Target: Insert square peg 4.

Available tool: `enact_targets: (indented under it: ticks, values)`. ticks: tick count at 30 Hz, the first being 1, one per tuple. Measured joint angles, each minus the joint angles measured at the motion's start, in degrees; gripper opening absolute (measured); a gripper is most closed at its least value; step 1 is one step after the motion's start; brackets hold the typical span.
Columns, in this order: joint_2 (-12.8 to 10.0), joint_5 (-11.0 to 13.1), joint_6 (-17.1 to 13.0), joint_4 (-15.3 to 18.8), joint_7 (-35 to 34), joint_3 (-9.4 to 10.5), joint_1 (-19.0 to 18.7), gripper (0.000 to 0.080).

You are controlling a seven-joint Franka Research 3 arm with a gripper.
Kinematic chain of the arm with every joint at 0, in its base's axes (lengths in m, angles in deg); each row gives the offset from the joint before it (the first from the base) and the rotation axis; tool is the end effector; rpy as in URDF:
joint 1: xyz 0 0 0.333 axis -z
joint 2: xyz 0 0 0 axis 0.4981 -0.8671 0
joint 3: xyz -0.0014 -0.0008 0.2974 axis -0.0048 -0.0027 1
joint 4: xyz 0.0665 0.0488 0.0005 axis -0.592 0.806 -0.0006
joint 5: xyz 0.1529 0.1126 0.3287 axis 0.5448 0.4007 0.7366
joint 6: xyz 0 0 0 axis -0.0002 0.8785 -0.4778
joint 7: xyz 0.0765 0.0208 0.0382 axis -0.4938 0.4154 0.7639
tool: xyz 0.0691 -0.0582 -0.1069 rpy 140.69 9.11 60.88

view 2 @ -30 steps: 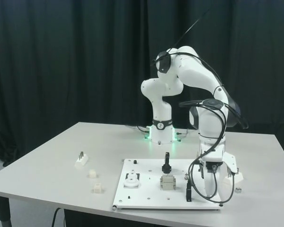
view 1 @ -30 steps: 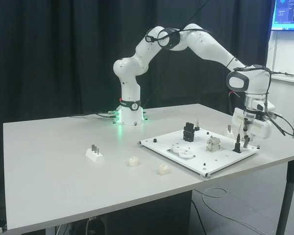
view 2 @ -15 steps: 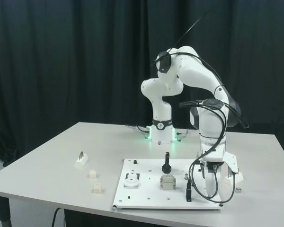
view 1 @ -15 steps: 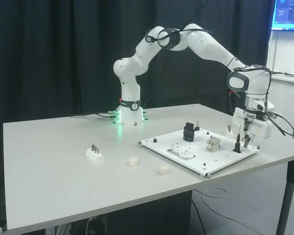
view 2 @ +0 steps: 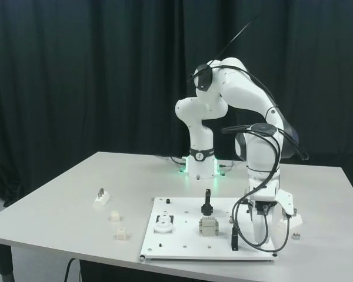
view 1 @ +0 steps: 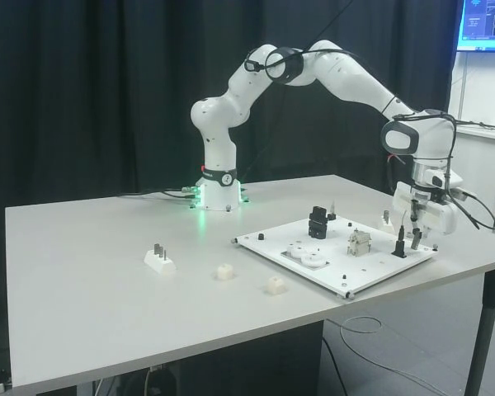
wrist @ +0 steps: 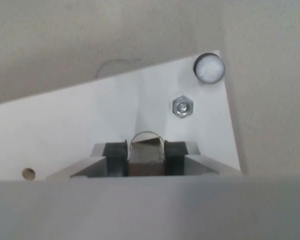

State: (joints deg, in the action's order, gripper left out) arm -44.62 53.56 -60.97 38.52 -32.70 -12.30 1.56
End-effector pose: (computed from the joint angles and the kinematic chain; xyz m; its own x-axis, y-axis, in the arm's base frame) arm 0.6382 0.2861 0.1980 0.7328 0.6804 -0.0097 0.6787 -0.7319 -0.0607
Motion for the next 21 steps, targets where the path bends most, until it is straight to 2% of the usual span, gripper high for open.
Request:
enact_targets:
  ticks: [11, 21]
  values:
    - [0.01, 0.19, 0.0, 0.0, -0.71, -0.07, 0.03, 0.015]
    - [0.01, 1.86, 0.11, 0.0, -2.17, -0.6, 0.05, 0.015]
